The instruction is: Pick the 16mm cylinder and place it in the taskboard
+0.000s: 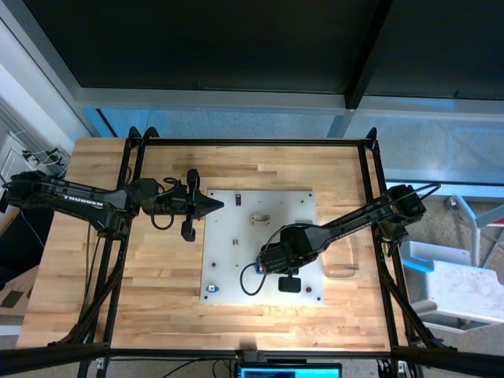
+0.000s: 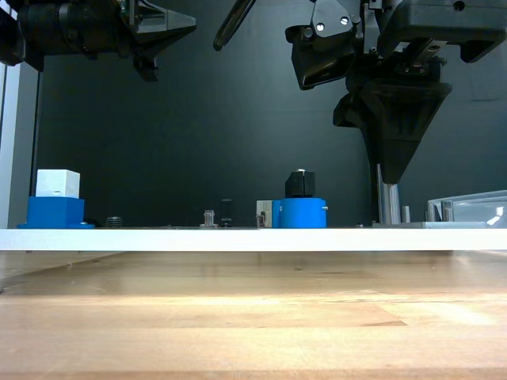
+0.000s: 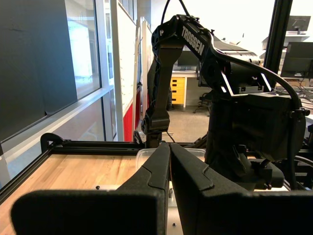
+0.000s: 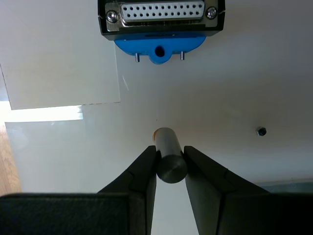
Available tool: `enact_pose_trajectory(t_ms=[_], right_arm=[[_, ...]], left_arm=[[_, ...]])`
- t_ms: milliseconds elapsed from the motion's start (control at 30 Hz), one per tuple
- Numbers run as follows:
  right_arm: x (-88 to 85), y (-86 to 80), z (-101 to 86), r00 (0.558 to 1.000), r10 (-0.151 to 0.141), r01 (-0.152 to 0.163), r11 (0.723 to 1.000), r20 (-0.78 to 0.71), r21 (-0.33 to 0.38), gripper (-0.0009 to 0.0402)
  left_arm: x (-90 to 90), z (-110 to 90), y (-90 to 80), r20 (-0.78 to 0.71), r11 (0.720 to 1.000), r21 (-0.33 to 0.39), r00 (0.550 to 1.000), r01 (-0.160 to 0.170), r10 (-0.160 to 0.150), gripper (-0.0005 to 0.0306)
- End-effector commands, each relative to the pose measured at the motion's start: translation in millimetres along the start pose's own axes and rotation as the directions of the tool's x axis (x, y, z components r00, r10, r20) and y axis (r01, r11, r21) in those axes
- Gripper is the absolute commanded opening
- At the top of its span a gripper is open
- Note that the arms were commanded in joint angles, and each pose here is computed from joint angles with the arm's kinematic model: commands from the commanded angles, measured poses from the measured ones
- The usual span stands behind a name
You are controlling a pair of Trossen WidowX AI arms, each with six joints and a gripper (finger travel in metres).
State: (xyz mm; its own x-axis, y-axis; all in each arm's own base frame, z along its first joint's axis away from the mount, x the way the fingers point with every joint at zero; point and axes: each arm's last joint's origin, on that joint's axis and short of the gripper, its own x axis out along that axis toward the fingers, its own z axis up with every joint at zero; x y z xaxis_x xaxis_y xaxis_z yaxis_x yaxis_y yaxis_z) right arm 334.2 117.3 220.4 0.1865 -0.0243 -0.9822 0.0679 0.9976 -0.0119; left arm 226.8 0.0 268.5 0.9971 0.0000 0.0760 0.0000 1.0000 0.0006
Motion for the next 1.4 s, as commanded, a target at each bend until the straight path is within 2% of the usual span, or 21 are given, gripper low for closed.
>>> enact_pose_trajectory(t_ms=[33, 1400], right_arm=[[-0.2, 0.2, 0.1, 1.0, 0.001, -0.001, 1.0, 0.001, 0.002, 0.0028], [3.0, 2.0, -0.7, 1.0, 0.007, -0.007, 1.0, -0.005, 0.01, 0.0028]], left_arm=[[0.0, 0.1, 0.1, 0.0, 1.0, 0.0, 1.0, 0.0, 0.0, 0.0], [0.0, 0.1, 0.1, 0.0, 1.0, 0.0, 1.0, 0.0, 0.0, 0.0]])
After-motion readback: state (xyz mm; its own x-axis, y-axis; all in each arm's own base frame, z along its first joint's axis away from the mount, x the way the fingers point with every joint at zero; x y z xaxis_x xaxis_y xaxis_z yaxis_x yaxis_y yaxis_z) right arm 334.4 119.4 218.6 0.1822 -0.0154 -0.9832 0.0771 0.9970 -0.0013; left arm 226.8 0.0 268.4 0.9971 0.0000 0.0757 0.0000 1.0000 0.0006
